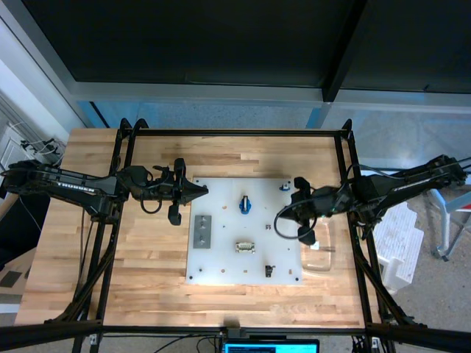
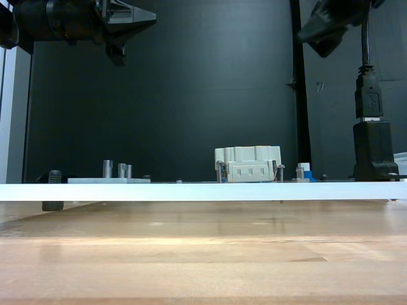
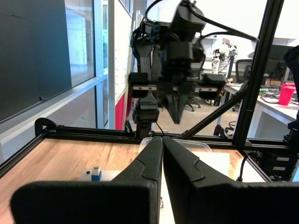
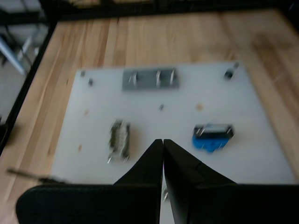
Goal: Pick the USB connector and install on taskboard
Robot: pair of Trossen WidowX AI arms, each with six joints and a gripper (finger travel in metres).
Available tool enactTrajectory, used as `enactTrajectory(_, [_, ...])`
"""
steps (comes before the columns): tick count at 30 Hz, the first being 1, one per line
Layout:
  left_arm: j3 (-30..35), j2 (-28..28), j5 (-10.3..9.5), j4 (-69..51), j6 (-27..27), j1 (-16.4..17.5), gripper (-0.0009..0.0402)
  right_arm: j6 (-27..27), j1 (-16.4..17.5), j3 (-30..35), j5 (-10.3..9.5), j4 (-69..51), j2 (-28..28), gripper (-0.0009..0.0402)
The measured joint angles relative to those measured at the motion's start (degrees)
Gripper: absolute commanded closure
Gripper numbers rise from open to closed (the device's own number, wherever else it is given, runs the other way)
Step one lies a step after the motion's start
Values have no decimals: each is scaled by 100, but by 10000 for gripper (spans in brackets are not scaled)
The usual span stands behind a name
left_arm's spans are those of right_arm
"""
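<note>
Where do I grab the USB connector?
Probably grip the USB connector by its wide black body, descending from above: it stands upright on the taskboard, narrow neck on top. Right gripper, shut, hovers over the board's right edge; left gripper, shut, over its left edge.

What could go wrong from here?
The USB connector stands upright near the taskboard's near edge; I cannot tell if it is fully seated, so it may be loose. The right gripper hangs shut over the board, and a low sweep could knock the connector. The left gripper, shut at the board's left edge, could clip the grey block if it dips.
</note>
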Motion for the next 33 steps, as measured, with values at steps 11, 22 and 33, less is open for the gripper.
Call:
enactTrajectory(11, [0,-2,-2,2,0,0,393,-640,-658,-767,-372,1788,-656,393])
enactTrajectory(22, [0,-2,-2,0,0,0,393,-850,-1270,-1394,-1019,3471,-828,393])
enactTrajectory(33, [0,-2,-2,0,0,0,393,-861,-1663,-1661,-1176,4094,-828,393])
